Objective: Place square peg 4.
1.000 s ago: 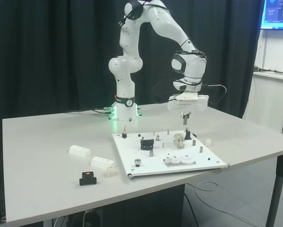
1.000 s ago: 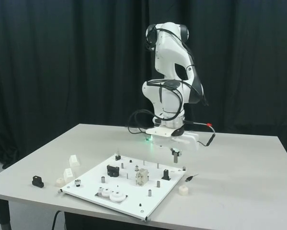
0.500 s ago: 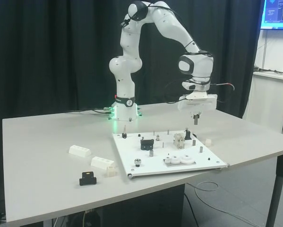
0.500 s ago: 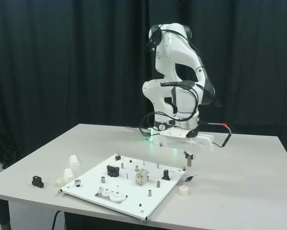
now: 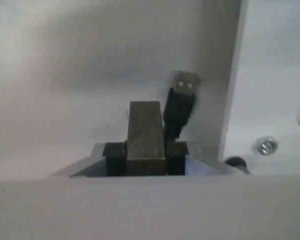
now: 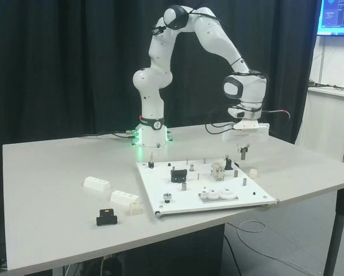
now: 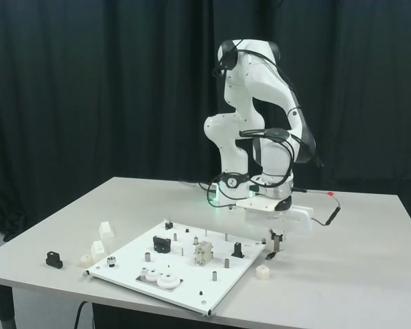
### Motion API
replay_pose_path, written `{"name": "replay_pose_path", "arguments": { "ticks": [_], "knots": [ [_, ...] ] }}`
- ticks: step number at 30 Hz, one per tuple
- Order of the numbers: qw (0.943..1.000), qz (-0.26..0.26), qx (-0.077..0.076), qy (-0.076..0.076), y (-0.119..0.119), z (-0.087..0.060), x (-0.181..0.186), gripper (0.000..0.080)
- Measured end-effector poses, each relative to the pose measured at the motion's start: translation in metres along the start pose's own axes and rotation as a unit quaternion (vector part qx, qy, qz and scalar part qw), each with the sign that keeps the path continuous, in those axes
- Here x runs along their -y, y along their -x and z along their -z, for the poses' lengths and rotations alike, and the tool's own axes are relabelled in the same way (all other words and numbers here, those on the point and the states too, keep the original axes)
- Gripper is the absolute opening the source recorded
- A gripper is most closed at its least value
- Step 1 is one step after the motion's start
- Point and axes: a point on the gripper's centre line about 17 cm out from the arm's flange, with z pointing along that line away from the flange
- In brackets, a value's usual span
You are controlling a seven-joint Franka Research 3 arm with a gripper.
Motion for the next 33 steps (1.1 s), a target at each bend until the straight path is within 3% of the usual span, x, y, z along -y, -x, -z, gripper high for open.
{"name": "replay_pose_path", "arguments": {
  "ticks": [10,20,21,27,28,32,33],
  "knots": [
    [0.9999,0.003,0.007,0.01,-0.009,-0.017,0.007,0.0154],
    [0.9998,0.003,0.01,0.014,-0.014,-0.022,0.01,0.0154],
    [0.9998,0.003,0.011,0.014,-0.014,-0.022,0.01,0.0332],
    [0.9997,0.002,0.019,0.018,-0.013,-0.018,0.009,0.0332],
    [0.9996,0.002,0.021,0.018,-0.013,-0.018,0.009,0.0658],
    [0.9993,0.001,0.029,0.021,-0.012,-0.013,0.008,0.0658],
    [0.9993,0.0,0.032,0.022,-0.012,-0.012,0.007,0.0765]
  ]
}}
